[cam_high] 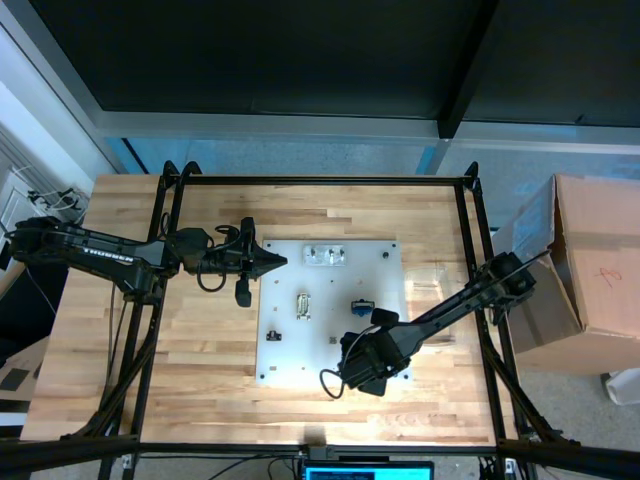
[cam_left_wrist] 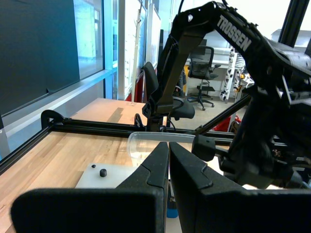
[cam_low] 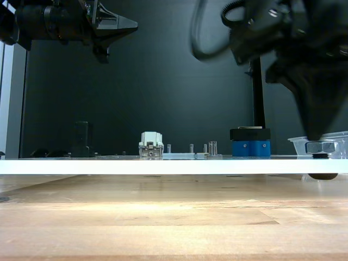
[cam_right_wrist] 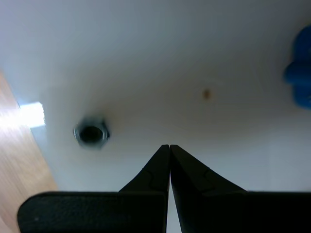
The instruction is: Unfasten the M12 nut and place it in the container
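Note:
The small silver nut (cam_low: pixel 321 147) sits on its short black stud at the board's near right edge, and from above it shows a dark centre (cam_right_wrist: pixel 91 134). My right gripper (cam_low: pixel 315 135) hangs point-down just over the nut, shut with nothing between its fingers; in the right wrist view the fingertips (cam_right_wrist: pixel 169 148) are apart from the nut. From above, the right gripper (cam_high: pixel 368 372) hides the stud. The clear container (cam_high: pixel 430 280) stands off the board's right side, and I see no nut in it. My left gripper (cam_high: pixel 275 262) is shut and held high over the board's far left edge.
The white board (cam_high: pixel 300 350) carries a blue block (cam_high: pixel 362 306), a grey connector (cam_high: pixel 302 306) and small posts at the back. A black frame rail (cam_high: pixel 478 290) runs along the right, with a cardboard box (cam_high: pixel 590 270) beyond it.

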Robot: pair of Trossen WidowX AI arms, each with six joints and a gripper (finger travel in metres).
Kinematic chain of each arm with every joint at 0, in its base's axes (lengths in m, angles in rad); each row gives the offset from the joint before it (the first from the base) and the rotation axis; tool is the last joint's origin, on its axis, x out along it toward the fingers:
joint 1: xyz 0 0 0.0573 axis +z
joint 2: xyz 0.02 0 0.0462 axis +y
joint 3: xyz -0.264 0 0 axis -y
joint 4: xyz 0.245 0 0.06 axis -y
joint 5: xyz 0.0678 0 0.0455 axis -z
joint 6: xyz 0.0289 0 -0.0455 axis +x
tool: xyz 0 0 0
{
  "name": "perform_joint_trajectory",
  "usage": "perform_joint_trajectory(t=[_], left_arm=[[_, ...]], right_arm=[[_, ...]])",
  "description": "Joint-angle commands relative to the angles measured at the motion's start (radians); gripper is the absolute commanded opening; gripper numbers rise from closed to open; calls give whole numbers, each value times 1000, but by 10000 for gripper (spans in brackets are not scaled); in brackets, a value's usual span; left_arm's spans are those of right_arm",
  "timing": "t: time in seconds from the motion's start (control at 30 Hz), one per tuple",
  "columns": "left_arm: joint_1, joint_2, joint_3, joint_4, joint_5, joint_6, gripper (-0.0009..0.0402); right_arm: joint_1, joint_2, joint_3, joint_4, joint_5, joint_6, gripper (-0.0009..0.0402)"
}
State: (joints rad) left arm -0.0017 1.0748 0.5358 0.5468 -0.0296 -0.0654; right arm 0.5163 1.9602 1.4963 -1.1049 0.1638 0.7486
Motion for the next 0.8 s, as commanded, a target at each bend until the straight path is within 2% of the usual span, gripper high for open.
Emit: perform_joint_trajectory(t=[0.03,0.1,0.27,0.33,0.8], left_arm=[[0,0,0,0,0,0,0],[0,0,0,2,0,0,0],[0,0,0,1,0,0,0],[0,0,0,1,0,0,0],[0,0,0,1,0,0,0]], right_arm=[[2,-15,1,-1,-12,3,0],[1,-18,1,3,-48,2,0],[1,-19,1,63,-177,-15,0],[2,-19,0,100,-210,-24,0],[1,26,-3,200,-235,-29,0]])
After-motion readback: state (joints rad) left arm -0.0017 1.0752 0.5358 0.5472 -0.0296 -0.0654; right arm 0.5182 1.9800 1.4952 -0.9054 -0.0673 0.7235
